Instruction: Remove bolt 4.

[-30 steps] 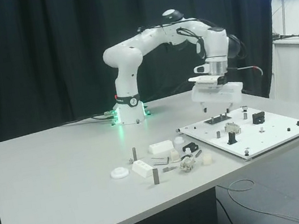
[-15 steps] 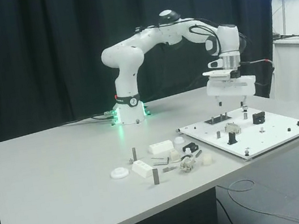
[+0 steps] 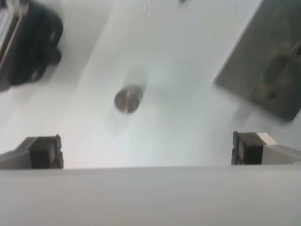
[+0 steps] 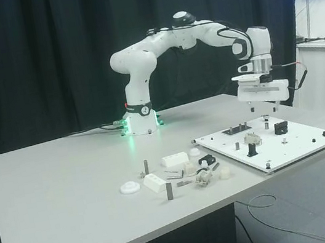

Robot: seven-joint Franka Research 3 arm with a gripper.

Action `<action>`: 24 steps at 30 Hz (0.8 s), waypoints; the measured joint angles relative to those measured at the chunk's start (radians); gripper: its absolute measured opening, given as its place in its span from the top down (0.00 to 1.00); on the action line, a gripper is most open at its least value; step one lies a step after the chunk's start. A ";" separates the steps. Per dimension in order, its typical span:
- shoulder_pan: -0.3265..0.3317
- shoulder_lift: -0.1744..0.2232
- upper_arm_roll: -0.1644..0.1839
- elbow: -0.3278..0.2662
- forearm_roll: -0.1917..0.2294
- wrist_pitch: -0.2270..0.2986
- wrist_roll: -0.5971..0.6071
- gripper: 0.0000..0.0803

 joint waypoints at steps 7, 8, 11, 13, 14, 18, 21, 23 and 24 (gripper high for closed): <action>0.001 -0.001 0.018 0.038 -0.001 -0.019 0.190 0.00; 0.002 -0.001 0.020 0.042 -0.001 -0.025 0.206 0.00; 0.002 -0.001 0.026 0.051 -0.001 -0.037 0.246 0.00; 0.002 -0.001 0.029 0.056 0.000 -0.047 0.282 0.00; 0.002 -0.001 0.030 0.058 0.000 -0.052 0.302 0.00; 0.004 -0.001 0.035 0.066 0.001 -0.068 0.353 0.00; 0.005 -0.001 0.039 0.069 0.003 -0.069 0.368 0.00; 0.006 -0.001 0.041 0.070 0.006 -0.069 0.381 0.00; 0.007 -0.001 0.042 0.070 0.008 -0.069 0.388 0.00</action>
